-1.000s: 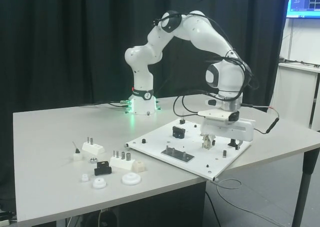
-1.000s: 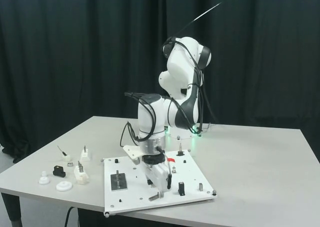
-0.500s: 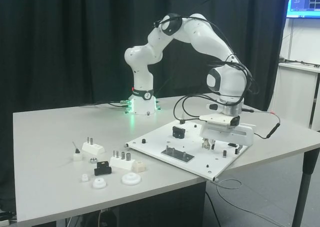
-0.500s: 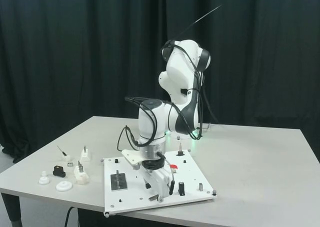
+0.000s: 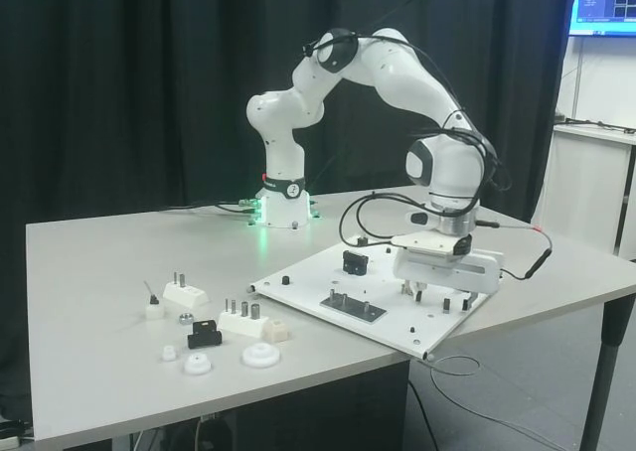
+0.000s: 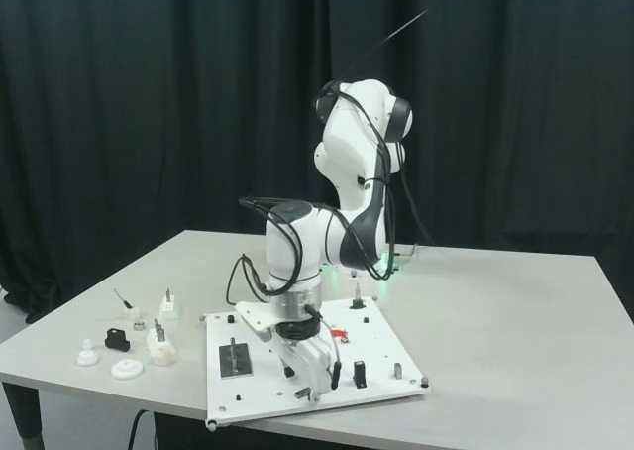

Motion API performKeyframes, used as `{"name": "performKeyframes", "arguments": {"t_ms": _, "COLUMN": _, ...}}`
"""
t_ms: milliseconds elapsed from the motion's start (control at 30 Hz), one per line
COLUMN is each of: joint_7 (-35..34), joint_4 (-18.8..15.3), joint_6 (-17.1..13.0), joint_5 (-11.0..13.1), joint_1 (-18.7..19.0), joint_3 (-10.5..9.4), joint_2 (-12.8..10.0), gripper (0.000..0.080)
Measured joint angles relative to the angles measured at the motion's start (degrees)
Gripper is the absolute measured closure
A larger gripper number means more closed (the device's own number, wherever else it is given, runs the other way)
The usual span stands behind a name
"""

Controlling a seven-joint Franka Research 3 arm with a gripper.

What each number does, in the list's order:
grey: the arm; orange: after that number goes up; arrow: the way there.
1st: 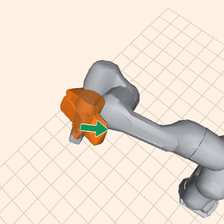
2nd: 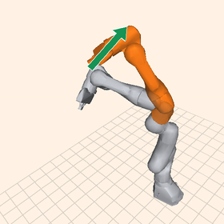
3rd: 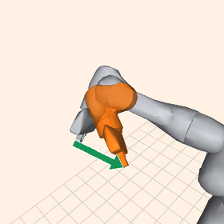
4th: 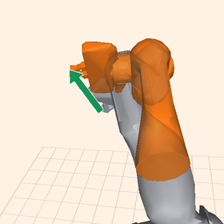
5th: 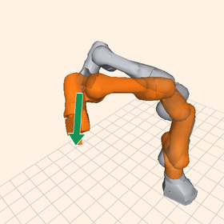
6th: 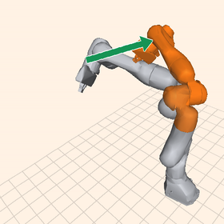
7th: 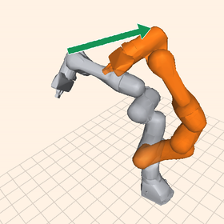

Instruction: Pick square peg 3.

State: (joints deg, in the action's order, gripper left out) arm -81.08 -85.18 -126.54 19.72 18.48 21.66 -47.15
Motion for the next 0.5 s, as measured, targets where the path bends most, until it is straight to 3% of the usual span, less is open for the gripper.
{"name": "performKeyframes", "arguments": {"t_ms": 500, "joint_7": 0.07, "joint_4": 0.18, "joint_6": -0.1, "joint_5": 0.02, "joint_1": -0.87, "joint_3": -1.17, "joint_2": -0.39, "gripper": 0.0003}}
